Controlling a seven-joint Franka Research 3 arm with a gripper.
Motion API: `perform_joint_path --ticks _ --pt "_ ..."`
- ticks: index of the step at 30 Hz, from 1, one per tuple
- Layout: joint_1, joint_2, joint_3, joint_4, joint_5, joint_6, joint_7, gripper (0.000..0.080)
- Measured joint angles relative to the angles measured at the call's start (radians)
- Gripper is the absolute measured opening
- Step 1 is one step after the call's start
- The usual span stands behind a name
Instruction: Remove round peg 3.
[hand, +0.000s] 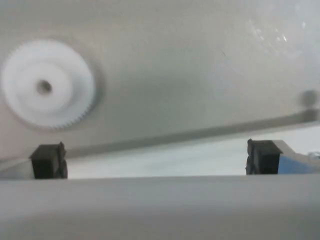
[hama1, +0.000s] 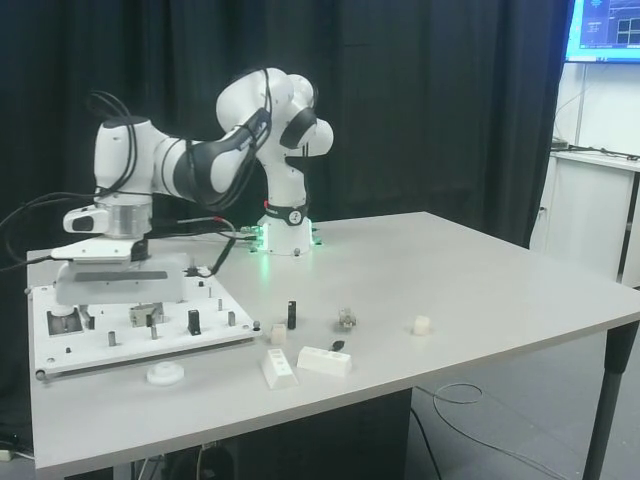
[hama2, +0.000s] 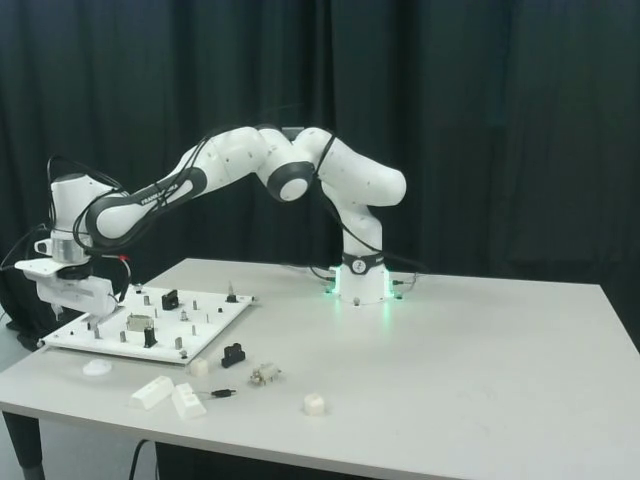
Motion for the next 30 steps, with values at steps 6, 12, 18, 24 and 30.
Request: perform_joint_path --ticks 6,12,18,24,30 --pt "-0.025 -0.005 0.000 0.000 0.016 -0.021 -0.065 0.0800" --pt "-0.039 -0.009 0.000 0.000 0.029 -0.045 -0.118 0.0800" --pt "-0.049 -0.009 0.000 -0.007 0.029 -0.057 -0.152 0.0800" --pt "-0.056 -0.009 0.000 -0.026 0.029 -0.062 -0.180 0.0800" --pt "-0.059 -0.009 0.001 -0.047 0.032 -0.060 -0.201 0.0800"
